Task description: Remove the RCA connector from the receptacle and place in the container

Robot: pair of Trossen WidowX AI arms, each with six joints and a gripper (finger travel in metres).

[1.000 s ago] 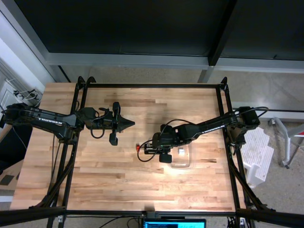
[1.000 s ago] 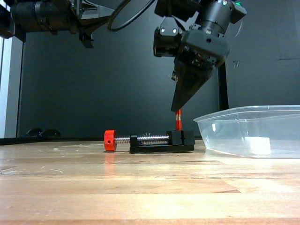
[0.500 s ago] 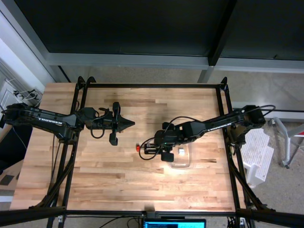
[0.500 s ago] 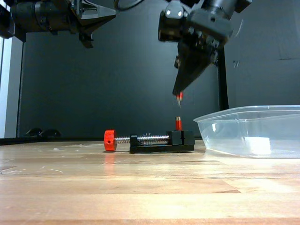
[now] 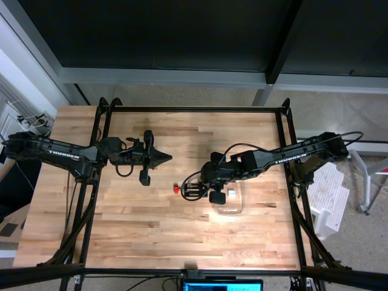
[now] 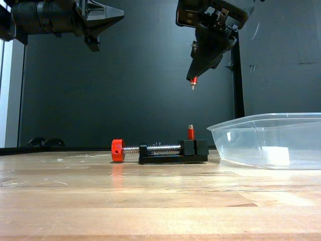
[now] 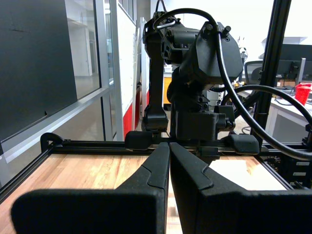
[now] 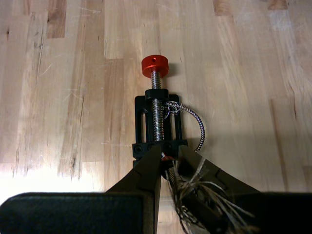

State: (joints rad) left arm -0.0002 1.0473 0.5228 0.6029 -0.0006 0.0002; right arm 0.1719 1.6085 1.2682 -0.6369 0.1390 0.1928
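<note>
The RCA connector, a tiny red and silvery plug, hangs in the air pinched in the tips of my right gripper. It is well above the receptacle, a black fixture with a red knob at its left end. A short red stub still stands upright in the fixture. The right wrist view looks down on the receptacle, with a frayed braided wire trailing beside the fingers. The clear container sits just right of the fixture. My left gripper hovers shut, far off to the left.
A small whitish square piece lies inside the container. A black metal frame borders the wooden table. The left arm reaches in from the left edge, well above the surface.
My right gripper has risen straight up from the receptacle, lifting the connector out of it and well clear. The left arm has not moved.
</note>
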